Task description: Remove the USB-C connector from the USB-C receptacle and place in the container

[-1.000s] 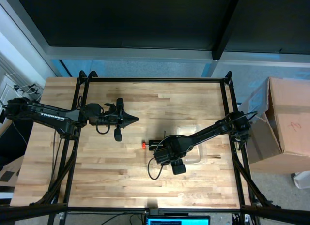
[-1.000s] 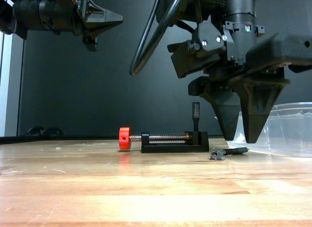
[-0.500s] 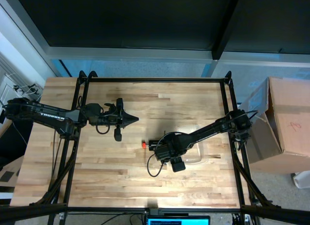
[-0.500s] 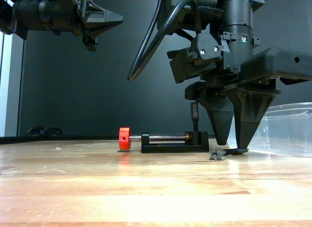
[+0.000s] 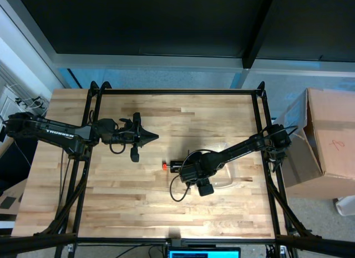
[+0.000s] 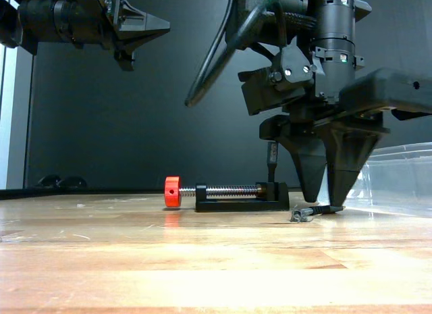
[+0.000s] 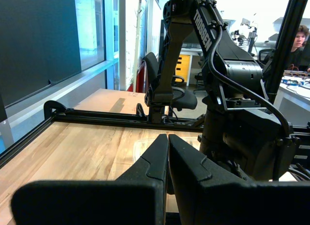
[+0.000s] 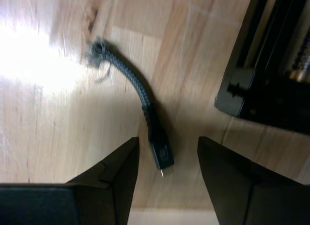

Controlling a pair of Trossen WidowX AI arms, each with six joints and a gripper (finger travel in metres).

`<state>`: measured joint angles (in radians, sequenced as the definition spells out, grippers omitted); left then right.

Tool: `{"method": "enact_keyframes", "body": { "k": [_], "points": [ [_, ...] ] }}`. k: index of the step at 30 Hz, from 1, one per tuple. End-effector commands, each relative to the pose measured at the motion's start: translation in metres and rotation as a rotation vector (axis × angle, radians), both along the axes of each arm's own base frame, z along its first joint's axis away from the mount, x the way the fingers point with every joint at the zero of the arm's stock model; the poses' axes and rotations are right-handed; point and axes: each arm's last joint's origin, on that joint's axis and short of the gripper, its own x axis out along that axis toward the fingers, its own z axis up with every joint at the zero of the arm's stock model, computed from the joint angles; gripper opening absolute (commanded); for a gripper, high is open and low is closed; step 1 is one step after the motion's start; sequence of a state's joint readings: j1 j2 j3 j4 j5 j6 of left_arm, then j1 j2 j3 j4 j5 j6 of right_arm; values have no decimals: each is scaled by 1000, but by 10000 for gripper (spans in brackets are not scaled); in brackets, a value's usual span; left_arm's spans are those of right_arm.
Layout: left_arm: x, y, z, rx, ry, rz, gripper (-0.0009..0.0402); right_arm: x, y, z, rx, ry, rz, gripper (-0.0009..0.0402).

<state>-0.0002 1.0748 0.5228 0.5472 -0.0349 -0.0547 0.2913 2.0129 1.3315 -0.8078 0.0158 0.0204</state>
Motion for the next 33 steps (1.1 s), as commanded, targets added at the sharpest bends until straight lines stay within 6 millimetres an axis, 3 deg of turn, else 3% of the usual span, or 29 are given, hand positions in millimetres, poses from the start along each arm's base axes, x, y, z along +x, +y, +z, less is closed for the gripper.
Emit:
{"method": "enact_keyframes", "body": {
  "k": [1,10,19,23,27,33],
  "points": [
    [0,0,0,0,0,0,0,-1,0,-6,13,12,5,140],
    [0,0,0,0,0,0,0,-4,-1,-10,1,21,2,123],
    [0,0,0,0,0,0,0,-4,-1,-8,-14,23,-20,178],
    [0,0,0,0,0,0,0,-4,-1,-8,-16,22,-19,184],
    [0,0,0,0,0,0,0,-4,0,-8,-24,20,-16,164],
    [0,0,0,0,0,0,0,-4,1,-8,-25,19,-17,100]
  ]
}}
